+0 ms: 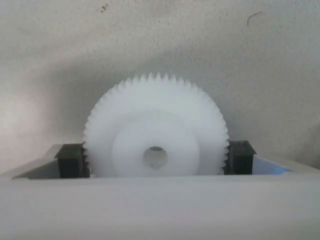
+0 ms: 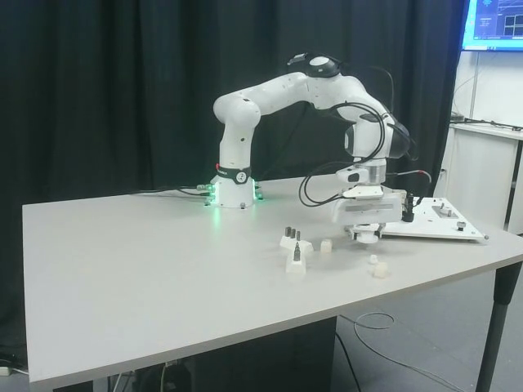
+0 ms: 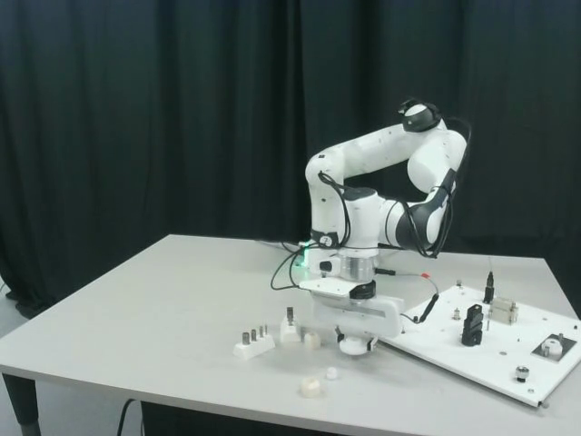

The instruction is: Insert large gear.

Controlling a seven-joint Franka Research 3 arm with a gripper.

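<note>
Hand [image 1: 156, 159] clamped on the gear [image 1: 155, 129], one black ribbed finger [image 1: 71, 160] pressed against each side of the toothed rim. Held flat, just above the grey counter [image 2: 147, 261], near its front edge and beside the white board [image 2: 433, 222]. Gear white, matt, plastic-looking; a disc ringed with fine pointed teeth, with a raised smooth round hub and a small round bore through the middle. Seen from the wrist against a dull, faintly speckled surface with one thin dark scratch.

From the first room view, hand [image 2: 365, 234] at the end of a glossy white arm [image 2: 286, 94], bent over from a base lit green [image 2: 230, 194]; black cables looped along the wrist. Gear [image 2: 367, 237] only a pale sliver under the hand.

Scattered on the counter: a white block with short grey pegs [image 2: 290, 239], another pegged piece [image 2: 297, 260] just in front of it, a small white cube-like part [image 2: 325, 247], and two small rounded white pieces [image 2: 377, 269] near the front edge. In the second room view, a low pegged base [image 3: 253, 342] and a small round white piece [image 3: 310, 387] nearer the edge.

Board flat, thin, rectangular, carrying small black and grey fittings [image 3: 472, 325]. Black folded curtain [image 3: 182, 118] behind.
</note>
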